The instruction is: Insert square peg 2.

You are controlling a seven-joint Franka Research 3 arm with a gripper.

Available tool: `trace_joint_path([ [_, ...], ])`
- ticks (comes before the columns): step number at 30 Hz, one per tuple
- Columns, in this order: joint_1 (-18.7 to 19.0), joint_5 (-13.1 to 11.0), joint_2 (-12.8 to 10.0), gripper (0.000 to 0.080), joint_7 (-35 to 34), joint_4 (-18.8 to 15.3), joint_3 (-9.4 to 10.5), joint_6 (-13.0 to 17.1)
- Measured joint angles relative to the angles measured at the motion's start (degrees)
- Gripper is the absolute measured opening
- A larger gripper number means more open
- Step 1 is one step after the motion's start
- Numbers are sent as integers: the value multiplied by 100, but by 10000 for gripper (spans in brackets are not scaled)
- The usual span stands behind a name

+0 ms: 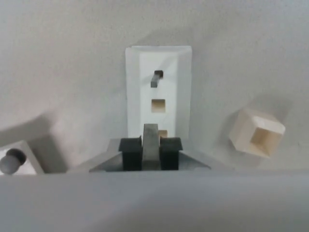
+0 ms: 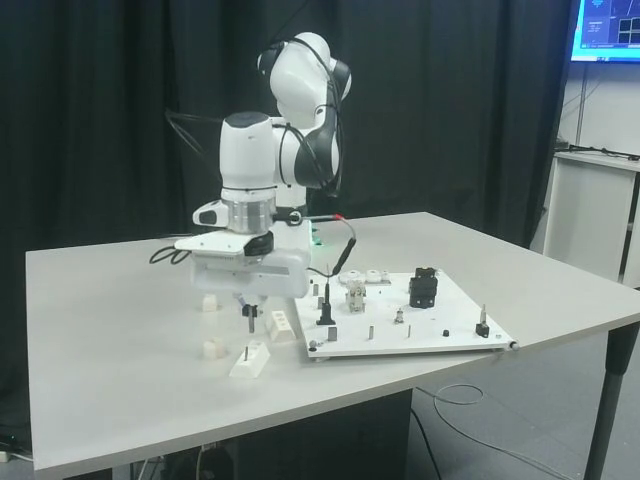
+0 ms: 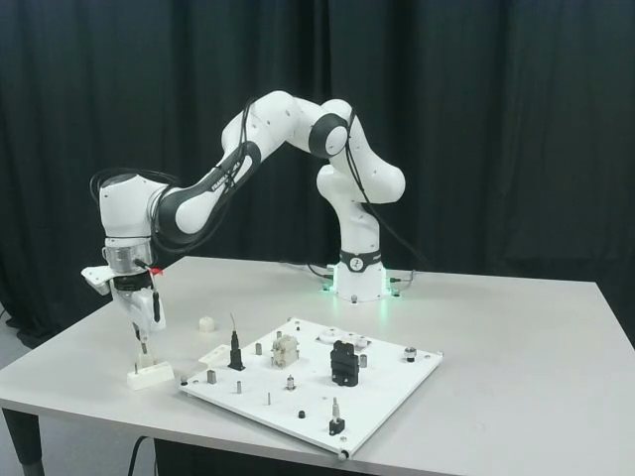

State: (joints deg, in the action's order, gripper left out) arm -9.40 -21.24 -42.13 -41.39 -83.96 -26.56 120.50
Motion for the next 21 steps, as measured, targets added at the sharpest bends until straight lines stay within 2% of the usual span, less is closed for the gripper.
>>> trace_joint_path([
  [10, 107, 0, 1, 74, 0, 102, -154, -159],
  [21, 117, 1, -3, 74, 0, 102, -176, -159],
])
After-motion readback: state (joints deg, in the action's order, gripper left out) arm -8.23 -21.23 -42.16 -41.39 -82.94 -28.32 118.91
